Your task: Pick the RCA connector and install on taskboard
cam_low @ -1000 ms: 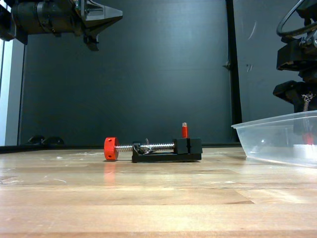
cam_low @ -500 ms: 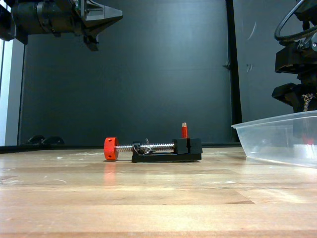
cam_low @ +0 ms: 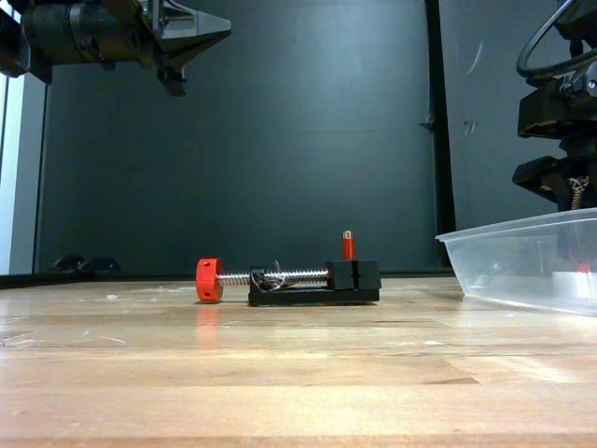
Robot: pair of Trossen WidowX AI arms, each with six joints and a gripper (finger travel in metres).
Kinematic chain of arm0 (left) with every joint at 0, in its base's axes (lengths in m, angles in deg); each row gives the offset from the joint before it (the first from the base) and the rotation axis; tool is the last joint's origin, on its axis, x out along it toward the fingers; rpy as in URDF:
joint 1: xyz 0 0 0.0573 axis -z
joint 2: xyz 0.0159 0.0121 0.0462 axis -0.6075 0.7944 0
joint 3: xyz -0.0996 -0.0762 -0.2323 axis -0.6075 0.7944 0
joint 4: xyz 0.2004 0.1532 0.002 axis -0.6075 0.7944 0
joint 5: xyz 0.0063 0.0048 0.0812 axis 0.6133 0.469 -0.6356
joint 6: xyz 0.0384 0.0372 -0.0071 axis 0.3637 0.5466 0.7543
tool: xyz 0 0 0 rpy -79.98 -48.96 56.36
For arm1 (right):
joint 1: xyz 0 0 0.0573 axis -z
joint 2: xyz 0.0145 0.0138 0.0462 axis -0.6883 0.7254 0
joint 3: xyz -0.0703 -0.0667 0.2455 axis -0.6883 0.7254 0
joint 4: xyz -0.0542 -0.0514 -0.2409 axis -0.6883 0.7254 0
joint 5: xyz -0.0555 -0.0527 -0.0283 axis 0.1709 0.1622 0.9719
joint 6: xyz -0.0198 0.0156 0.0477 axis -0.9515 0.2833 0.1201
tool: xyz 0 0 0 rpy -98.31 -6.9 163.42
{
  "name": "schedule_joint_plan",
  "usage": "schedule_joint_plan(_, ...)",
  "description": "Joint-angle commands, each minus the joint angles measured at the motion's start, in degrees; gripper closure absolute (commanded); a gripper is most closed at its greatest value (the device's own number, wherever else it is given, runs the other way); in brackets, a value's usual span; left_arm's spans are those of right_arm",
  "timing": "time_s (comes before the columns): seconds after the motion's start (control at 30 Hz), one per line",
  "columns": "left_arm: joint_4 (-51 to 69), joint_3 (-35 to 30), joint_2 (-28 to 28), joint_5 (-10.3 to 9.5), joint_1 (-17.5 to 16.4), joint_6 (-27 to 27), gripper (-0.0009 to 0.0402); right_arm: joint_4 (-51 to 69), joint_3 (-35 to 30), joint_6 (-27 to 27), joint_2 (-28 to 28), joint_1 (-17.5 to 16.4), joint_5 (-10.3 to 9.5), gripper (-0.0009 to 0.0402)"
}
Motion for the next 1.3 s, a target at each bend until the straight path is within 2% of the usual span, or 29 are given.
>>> schedule_joint_plan(0.03, 0.0, 0.0, 0.0, 0.02, 0.0, 0.0, 0.0393, 0.0, 0.0, 0.0, 0.0, 0.0, 0.02, 0.0353)
schedule_joint_plan(0.3, 0.0, 0.0, 0.0, 0.02, 0.0, 0.0, 0.0393, -0.1, 0.0, 0.0, 0.0, 0.0, 0.02, 0.0395)
schedule_joint_plan(0.87, 0.0, 0.0, 0.0, 0.02, 0.0, 0.0, 0.0393, 4.2, -3.2, -0.5, -1.7, 0.0, 0.50, 0.0393)
schedule_joint_plan(1.3, 0.0, 0.0, 0.0, 0.02, 0.0, 0.0, 0.0393, 21.0, -15.7, -0.5, -5.5, 0.7, 0.48, 0.0393)
